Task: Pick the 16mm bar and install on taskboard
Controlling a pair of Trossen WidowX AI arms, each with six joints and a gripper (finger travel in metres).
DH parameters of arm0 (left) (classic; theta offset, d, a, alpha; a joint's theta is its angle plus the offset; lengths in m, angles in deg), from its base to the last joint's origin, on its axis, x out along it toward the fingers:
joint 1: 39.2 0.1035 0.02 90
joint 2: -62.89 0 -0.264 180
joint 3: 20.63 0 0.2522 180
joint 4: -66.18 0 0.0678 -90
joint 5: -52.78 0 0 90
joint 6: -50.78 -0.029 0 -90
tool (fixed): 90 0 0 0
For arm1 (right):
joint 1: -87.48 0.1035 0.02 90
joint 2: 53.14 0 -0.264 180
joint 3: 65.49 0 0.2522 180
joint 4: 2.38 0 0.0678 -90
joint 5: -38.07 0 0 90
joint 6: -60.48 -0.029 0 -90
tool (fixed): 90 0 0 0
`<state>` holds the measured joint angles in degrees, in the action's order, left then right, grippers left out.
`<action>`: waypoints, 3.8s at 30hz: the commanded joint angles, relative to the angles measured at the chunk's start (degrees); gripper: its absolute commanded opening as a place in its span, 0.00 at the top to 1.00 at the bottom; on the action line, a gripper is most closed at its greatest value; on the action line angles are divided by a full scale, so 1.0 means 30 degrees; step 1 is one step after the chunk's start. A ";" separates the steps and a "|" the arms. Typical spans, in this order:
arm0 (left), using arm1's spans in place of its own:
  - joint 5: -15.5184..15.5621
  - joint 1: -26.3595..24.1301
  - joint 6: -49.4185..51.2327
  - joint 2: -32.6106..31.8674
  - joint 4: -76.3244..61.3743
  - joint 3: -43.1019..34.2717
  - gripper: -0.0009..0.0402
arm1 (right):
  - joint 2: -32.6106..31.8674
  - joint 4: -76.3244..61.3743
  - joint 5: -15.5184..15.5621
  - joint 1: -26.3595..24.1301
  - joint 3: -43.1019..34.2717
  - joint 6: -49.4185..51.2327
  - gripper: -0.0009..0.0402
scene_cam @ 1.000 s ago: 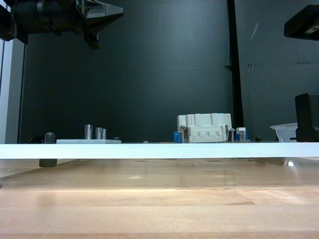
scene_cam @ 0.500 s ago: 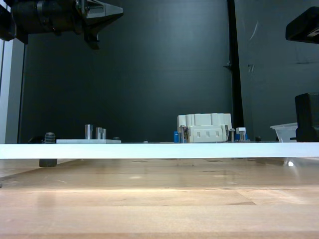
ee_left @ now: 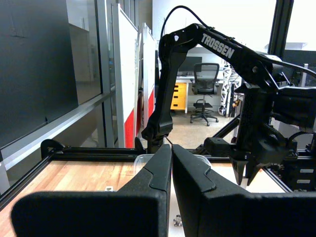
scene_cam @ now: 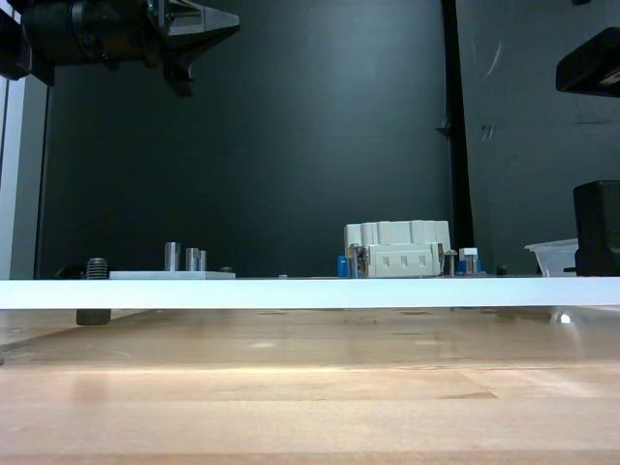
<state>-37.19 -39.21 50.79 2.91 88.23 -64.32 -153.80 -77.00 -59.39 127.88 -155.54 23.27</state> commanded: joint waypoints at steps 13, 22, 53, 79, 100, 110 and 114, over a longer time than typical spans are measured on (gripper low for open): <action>0.0000 0.0007 0.0000 0.0000 0.0007 -0.0007 0.98 | -0.0095 0.0182 0.0000 0.0036 0.0525 -0.0313 0.97; 0.0000 0.0000 0.0000 0.0000 0.0015 -0.0007 0.98 | -0.0095 0.0561 0.0007 0.0051 0.0750 -0.0386 0.97; 0.0000 0.0000 0.0000 0.0000 0.0007 -0.0007 0.98 | -0.0095 0.1705 0.0342 0.0124 0.2076 -0.0517 0.97; -0.0007 0.0000 0.0000 0.0000 0.0007 -0.0007 0.98 | 0.0007 0.1698 0.0350 0.0328 0.2142 -0.0481 0.97; 0.0000 0.0000 0.0000 0.0000 0.0007 -0.0007 0.98 | 0.0262 -0.0918 0.0342 0.0306 -0.0168 -0.0423 0.97; 0.0000 0.0007 0.0000 0.0000 0.0007 -0.0007 0.98 | -0.1027 -0.2244 0.1341 -0.0284 -0.1865 0.0000 0.97; 0.0000 0.0000 0.0000 0.0000 0.0007 -0.0007 0.98 | -0.1902 -0.3155 0.1355 -0.0707 -0.3045 0.0561 0.97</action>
<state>-37.19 -39.21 50.79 2.93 88.25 -64.34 -158.78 -85.59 -55.33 126.13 -163.63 24.56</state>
